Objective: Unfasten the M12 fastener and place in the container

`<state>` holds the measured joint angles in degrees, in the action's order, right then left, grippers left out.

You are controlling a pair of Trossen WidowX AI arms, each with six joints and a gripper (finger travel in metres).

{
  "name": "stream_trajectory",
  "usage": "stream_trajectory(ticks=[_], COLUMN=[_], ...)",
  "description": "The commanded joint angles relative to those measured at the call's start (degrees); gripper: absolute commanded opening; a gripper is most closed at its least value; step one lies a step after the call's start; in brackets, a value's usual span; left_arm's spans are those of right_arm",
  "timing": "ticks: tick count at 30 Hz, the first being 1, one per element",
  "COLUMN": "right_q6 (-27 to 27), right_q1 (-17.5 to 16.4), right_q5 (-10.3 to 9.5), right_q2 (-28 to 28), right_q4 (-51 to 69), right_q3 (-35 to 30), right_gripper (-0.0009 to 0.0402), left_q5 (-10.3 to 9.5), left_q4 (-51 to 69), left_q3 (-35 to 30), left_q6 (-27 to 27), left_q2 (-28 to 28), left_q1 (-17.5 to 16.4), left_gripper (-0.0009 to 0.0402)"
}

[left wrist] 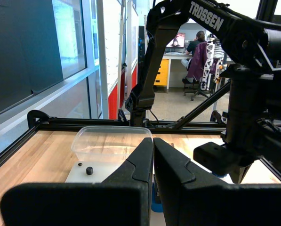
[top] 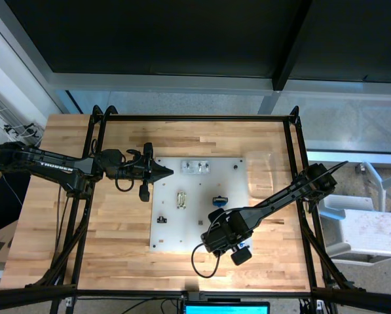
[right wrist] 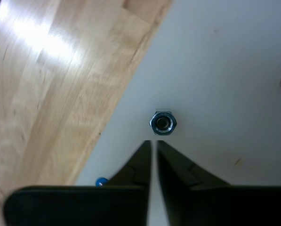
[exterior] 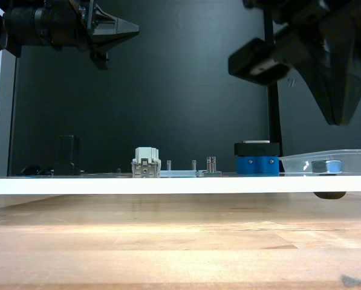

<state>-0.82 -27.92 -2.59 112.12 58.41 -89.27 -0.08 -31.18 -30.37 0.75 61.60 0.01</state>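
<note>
On the board [top: 182, 229], at its near right edge, nothing undone yet: M12 nut [right wrist: 163, 123] seemingly low on its stud, right gripper [right wrist: 153, 145] pinched closed on nothing just above. Farther back, container [top: 260, 173] without it; left gripper [top: 164, 172] clenched, parked aloft. From above, nut hidden under the arm; plain in low and right wrist views.

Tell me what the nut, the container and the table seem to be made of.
Nut: likely steel, bright silver, glinting facets. Container: clear plastic, probably; the wood shows through. Table: wood, apparently varnished; plank grain, soft glare. Right gripper hangs above the nut, fingers shut on nothing; left gripper hovers high at the left, shut.
</note>
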Motion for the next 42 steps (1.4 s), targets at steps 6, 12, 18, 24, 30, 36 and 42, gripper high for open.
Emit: stream_trajectory(ticks=[6, 12, 18, 24, 30, 36, 42], right_q6=[-12.50, -16.26, -17.99, -18.32, -18.40, -18.38, -18.40], right_q1=[-0.24, -0.33, -0.52, -0.68, -0.83, -0.83, -0.85], right_q5=[0.02, -0.07, -0.50, -1.53, -1.55, -1.55, -0.72], right_q2=[-0.26, -0.28, -0.26, -0.22, -0.22, -0.04, -0.04], right_q4=[-6.10, -8.15, -8.41, -8.41, -8.48, -9.57, -9.86], right_q3=[4.50, 6.60, 6.78, 6.78, 6.91, 7.67, 7.85], right_gripper=[-0.0001, 0.0000, 0.0000, 0.0000, 0.0000, 0.0000, 0.0000], left_q5=[0.02, 0.02, 0.02, 0.02, 0.02, 0.02, 0.02], left_q4=[-0.02, 0.00, -0.02, -0.02, -0.02, -0.02, -0.02], left_q3=[0.00, 0.00, 0.00, 0.00, 0.00, 0.00, 0.00], left_q6=[0.00, 0.00, 0.00, 0.00, 0.00, 0.00, 0.00], left_q2=[0.00, 0.00, 0.00, 0.00, 0.00, 0.00, 0.00], left_q1=[-0.02, 0.00, 0.00, 0.00, -0.02, 0.00, 0.00], left_gripper=[0.0000, 0.0000, 0.0000, 0.0000, 0.0000, 0.0000, 0.0000])
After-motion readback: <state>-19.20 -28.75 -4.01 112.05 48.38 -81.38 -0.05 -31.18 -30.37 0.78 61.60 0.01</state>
